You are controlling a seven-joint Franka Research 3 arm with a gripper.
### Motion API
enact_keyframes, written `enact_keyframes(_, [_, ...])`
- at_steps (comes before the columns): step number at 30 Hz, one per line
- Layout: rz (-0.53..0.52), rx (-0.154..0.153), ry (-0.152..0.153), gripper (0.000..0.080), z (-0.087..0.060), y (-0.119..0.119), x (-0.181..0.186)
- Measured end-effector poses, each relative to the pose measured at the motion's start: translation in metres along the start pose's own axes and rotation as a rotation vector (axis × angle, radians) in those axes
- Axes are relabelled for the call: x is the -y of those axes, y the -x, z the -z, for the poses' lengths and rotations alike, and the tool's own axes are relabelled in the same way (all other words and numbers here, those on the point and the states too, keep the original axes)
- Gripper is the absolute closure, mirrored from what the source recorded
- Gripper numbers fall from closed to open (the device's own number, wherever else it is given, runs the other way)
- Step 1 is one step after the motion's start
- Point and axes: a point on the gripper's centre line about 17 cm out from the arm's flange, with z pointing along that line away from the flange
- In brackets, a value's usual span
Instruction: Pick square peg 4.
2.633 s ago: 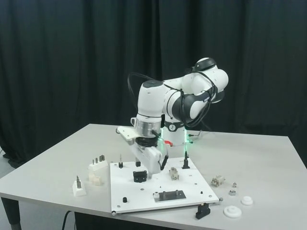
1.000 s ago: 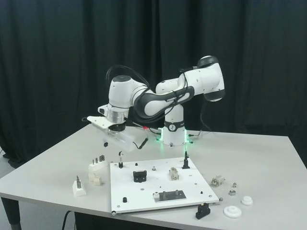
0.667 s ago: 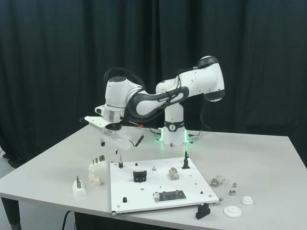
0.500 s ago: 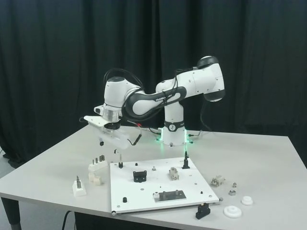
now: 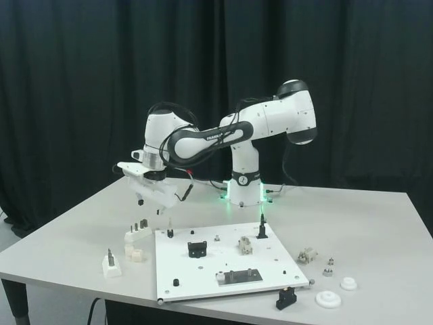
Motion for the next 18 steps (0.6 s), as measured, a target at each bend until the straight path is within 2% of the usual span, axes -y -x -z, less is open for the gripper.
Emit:
enact_keyframes(8, [-0.035,-0.033,-0.040,0.0003,-0.011,0.004,-0.014])
enact_keyframes(18, [-0.040,-0.042,-0.079,0.0003,-0.030,0.009,-0.029])
